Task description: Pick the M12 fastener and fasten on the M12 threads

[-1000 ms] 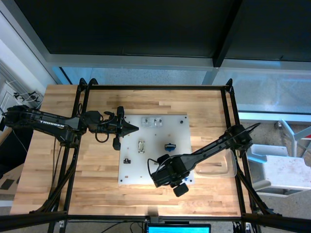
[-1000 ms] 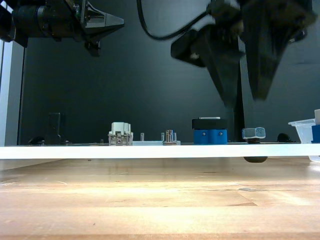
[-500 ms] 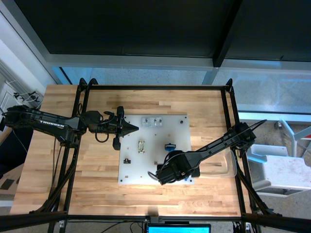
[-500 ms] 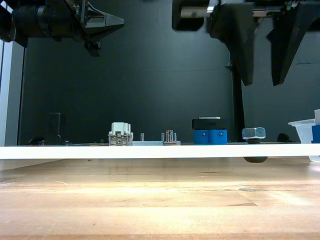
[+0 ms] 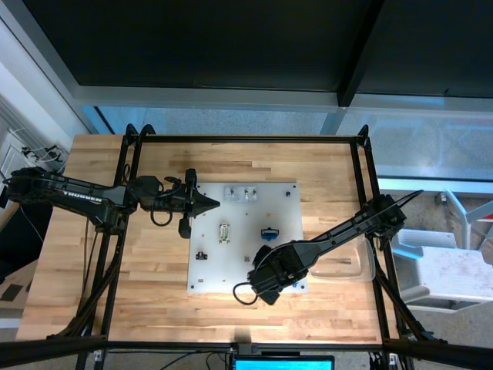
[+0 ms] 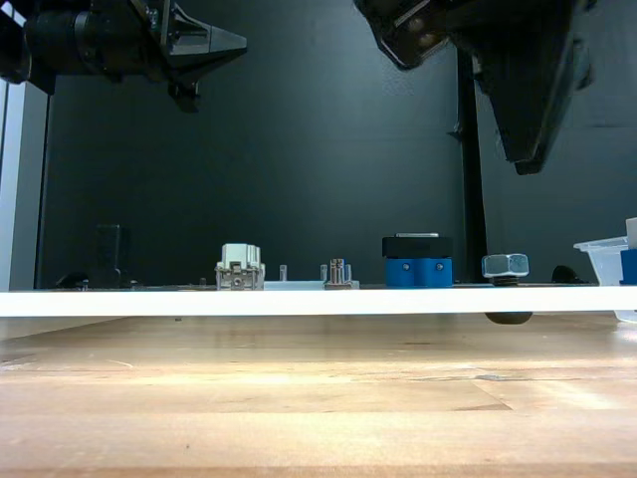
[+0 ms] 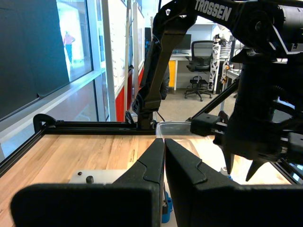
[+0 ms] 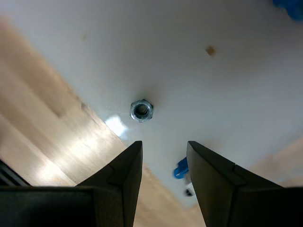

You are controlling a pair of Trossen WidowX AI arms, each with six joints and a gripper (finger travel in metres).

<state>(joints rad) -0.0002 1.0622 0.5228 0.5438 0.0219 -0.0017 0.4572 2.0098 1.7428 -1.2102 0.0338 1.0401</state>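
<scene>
Over the near right corner of the white board (image 5: pixel 212 262), in the high view, the right pincer (image 5: pixel 269 281) is pointing downward, and its arm is covering the M12 fastener. The left pincer (image 5: pixel 214 204) is hovering over the board's left edge, toward the far side.

In the low view the M12 fastener (image 6: pixel 505 265) is sitting on its stud (image 6: pixel 506 281) near the board's right end. The right pincer (image 6: pixel 525 159) is hanging well above it, touching nothing.

In the left wrist view the left pincer (image 7: pixel 164 146) is pressing its fingers together on nothing.

In the right wrist view the right pincer (image 8: pixel 164 144) is standing moderately open and empty. The M12 fastener (image 8: pixel 141 110) is showing beyond the gap, close to the board's edge.
</scene>
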